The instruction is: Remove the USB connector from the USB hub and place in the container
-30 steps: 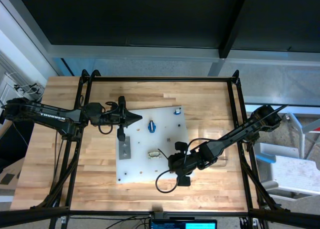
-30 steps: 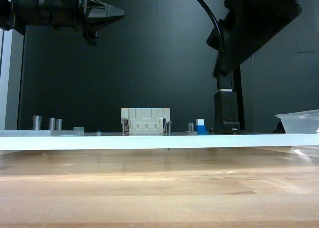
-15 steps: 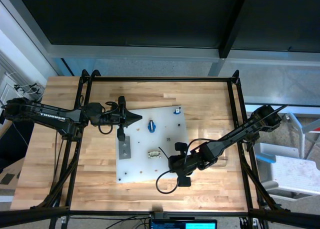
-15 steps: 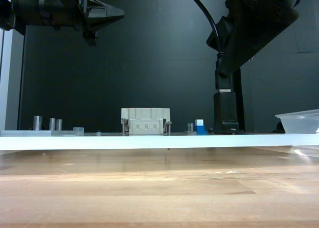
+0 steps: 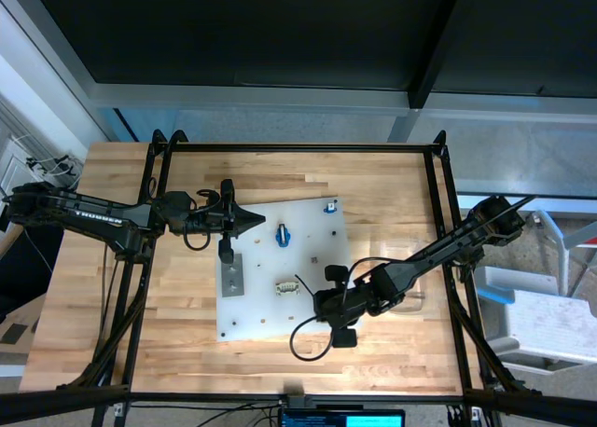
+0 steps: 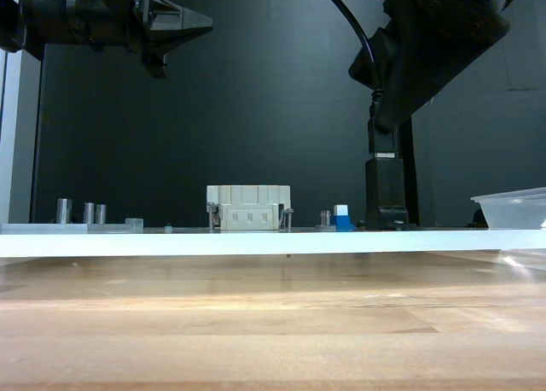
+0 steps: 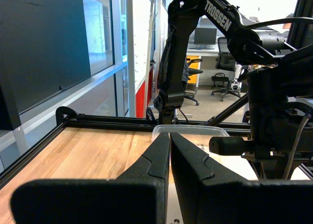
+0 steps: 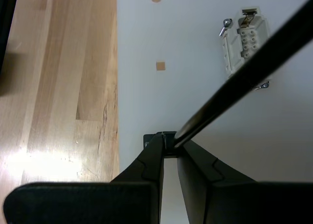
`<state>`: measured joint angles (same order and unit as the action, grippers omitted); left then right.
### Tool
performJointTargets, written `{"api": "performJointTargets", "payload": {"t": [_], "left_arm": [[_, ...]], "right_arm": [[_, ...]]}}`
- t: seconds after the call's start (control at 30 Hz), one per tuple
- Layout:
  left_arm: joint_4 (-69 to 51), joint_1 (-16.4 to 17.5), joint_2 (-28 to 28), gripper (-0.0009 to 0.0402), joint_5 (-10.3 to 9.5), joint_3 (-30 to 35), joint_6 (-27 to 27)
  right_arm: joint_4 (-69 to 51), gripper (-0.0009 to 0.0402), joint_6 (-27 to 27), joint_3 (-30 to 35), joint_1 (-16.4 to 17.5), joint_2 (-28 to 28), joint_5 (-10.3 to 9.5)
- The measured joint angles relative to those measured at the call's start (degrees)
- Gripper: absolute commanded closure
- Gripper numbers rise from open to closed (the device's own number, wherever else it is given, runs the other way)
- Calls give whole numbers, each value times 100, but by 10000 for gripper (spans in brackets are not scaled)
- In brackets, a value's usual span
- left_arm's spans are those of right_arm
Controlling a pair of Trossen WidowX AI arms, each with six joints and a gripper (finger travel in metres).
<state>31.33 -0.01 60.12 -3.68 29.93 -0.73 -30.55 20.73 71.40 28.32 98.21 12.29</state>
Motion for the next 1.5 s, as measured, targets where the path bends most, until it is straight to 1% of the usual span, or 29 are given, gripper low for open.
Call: {"api": "performJointTargets", "payload": {"t": [0.13,0.27,0.37,0.5,1.23,1.33,1.43,1.5], "left_arm": [[0,0,0,392,0,2,0],[2,0,0,392,0,2,0],[0,0,0,392,0,0,0],[0,0,0,392,0,0,0],[0,0,0,392,-2,0,0],[0,0,0,392,-2,2,0],[0,0,0,392,-2,2,0],[0,0,0,392,0,2,0]], "right_arm": [[-142,393,-37,118,-2,63,-9],[-293,393,-153,358,-9,243,-26],[-402,393,-199,531,-26,352,-146],[-529,393,-212,623,-35,417,-177],[-542,394,-221,584,-28,332,-160],[-442,394,-221,472,-24,243,-160],[-175,394,-212,205,-17,81,-133],[-26,394,-197,39,-4,-31,-55]]}}
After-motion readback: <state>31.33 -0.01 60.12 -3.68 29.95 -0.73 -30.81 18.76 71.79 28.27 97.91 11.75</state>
